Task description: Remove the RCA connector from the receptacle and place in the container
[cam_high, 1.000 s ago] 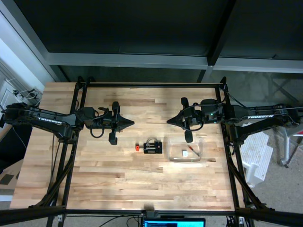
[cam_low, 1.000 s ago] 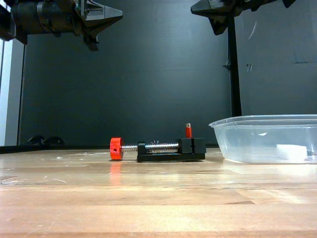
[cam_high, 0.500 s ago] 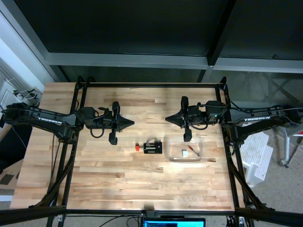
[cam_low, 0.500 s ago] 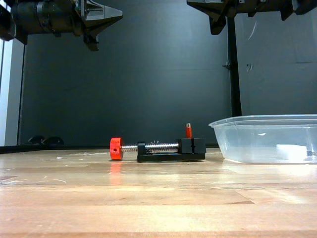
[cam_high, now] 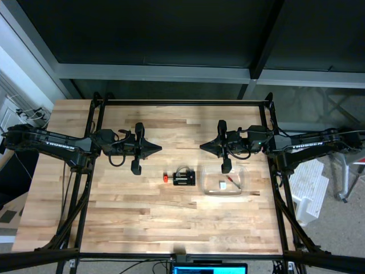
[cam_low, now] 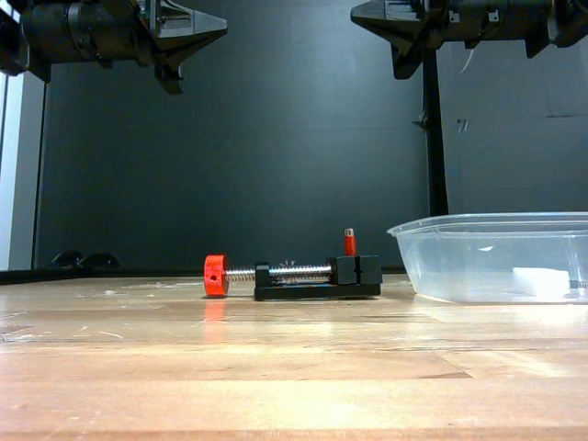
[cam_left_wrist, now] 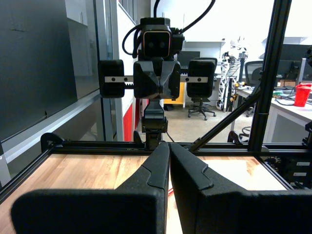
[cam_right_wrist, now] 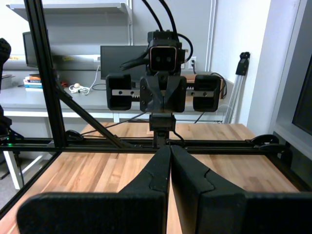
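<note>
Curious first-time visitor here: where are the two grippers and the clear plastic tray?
left gripper [cam_high: 160,148]: high view, tip of shut jaws, above the table's middle.
right gripper [cam_high: 201,147]: high view, tip of shut jaws, beyond the tray.
clear plastic tray [cam_low: 459,266]: low view, its front wall.

We read one word only, the white brand name TROSSEN, printed twice. It runs along the long black left arm [cam_high: 56,145] over the left edge of the pale wooden table [cam_high: 171,222], behind the left gripper [cam_high: 158,148], whose fingers are pressed together. It shows again, fainter, on the black right arm [cam_high: 301,142] over that table's right edge, behind the right gripper [cam_high: 202,147], likewise closed.
</note>
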### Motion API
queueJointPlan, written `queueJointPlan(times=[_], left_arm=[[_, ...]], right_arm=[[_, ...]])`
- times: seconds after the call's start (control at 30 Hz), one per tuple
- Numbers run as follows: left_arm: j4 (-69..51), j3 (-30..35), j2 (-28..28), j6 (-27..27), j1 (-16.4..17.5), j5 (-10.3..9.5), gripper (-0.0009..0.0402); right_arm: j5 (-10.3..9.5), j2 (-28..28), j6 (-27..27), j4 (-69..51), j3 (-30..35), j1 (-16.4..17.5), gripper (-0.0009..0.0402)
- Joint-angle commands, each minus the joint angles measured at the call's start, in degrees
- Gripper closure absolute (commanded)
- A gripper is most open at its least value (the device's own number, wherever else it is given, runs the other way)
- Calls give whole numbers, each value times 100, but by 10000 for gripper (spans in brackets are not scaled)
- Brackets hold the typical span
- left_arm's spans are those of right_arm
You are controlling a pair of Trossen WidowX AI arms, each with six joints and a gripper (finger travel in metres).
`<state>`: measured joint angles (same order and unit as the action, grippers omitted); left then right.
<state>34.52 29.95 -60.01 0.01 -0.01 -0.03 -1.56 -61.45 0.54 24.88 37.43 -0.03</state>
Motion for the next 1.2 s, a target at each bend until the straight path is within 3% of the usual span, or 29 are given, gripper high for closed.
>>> queueJointPlan(times=[0.03, 1.2], left_arm=[[2, 0, 0, 0, 2, 0, 393], [2, 0, 0, 0, 2, 0, 393]], right_arm=[[-2, -2, 2, 13, -35, -2, 393], [-105, -2, 52, 363, -247, -96, 393]])
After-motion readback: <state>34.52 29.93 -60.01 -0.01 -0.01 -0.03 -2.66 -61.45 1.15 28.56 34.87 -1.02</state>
